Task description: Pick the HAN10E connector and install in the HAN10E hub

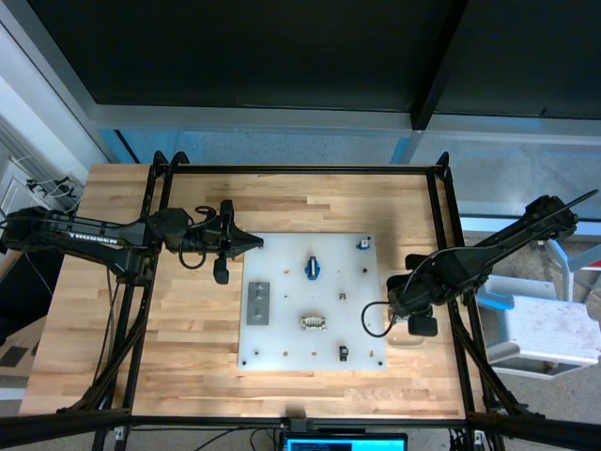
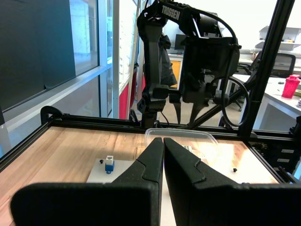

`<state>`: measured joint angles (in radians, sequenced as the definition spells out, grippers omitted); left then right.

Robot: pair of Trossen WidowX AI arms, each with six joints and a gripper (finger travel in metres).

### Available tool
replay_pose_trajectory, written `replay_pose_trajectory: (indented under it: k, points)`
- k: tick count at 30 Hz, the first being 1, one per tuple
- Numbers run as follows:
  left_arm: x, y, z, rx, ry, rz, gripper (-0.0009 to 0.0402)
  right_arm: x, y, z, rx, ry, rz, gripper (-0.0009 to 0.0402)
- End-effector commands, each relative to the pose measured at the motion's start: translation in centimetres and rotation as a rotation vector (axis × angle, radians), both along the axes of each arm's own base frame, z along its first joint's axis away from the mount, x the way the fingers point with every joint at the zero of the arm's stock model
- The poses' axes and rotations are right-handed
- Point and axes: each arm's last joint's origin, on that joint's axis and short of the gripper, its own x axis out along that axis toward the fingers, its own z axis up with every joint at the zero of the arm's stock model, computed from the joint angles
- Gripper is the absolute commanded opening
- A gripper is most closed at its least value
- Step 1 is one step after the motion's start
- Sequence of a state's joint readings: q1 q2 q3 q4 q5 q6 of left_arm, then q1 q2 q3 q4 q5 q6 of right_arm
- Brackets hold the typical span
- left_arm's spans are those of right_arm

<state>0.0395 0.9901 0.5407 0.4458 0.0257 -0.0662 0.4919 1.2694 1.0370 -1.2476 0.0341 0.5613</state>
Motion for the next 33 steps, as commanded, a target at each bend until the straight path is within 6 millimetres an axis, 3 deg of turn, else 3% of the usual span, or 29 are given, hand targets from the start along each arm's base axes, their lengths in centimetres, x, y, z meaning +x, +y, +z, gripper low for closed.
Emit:
replay_pose_trajectory:
  k: [1, 7, 11, 33]
  points:
    - [0.0, 0.0, 0.0, 0.000, 0.000, 0.000, 0.0000, 0.3, 0.3, -0.5, -0.015, 0.021, 0.004, 0.0195]
    - [0.0, 0.0, 0.0, 0.000, 0.000, 0.000, 0.0000, 0.6, 0.7, -1.8, -0.015, 0.025, 0.009, 0.0268]
    - [0.0, 0.0, 0.0, 0.000, -0.001, 0.000, 0.0000, 0.3, 0.9, -2.8, -0.017, 0.033, 0.008, 0.0290]
    - [0.0, 0.0, 0.0, 0.000, -0.001, 0.000, 0.0000, 0.2, 1.8, -7.1, -0.016, 0.021, 0.036, 0.0294]
